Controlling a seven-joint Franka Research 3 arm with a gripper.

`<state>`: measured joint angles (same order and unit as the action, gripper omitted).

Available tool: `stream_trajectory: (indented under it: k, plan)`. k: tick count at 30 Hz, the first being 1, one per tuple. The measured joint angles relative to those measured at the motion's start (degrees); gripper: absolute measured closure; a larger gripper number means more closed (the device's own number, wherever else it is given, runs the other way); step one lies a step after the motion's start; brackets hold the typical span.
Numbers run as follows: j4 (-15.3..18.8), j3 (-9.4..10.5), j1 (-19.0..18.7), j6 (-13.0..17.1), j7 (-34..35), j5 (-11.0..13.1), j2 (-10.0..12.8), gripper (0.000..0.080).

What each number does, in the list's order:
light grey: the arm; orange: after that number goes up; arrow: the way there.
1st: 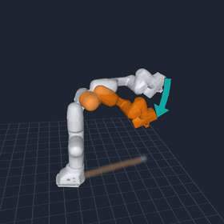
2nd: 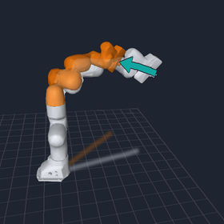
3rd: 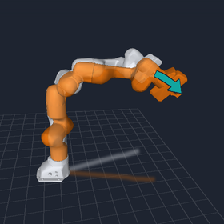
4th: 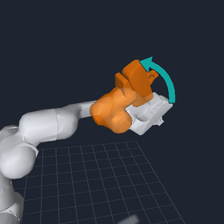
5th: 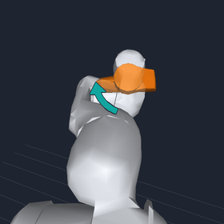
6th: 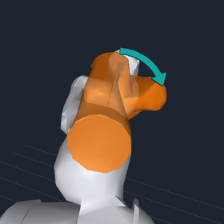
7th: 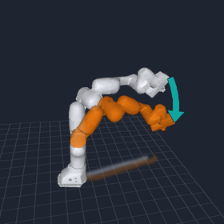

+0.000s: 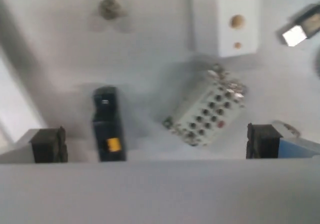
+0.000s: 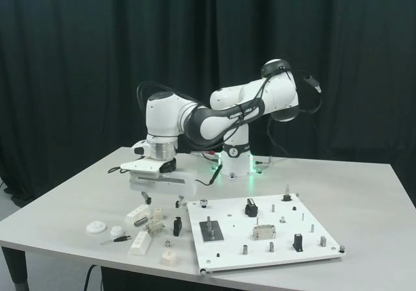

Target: Remove square peg 1.

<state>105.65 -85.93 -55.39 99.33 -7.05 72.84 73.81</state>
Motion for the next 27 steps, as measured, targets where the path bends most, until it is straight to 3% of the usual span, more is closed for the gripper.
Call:
stream_trajectory:
  k: [27]
  plan:
    - [0.31, -0.05, -11.45, -3.85, 7.11, -0.09, -0.77, 0.0003]
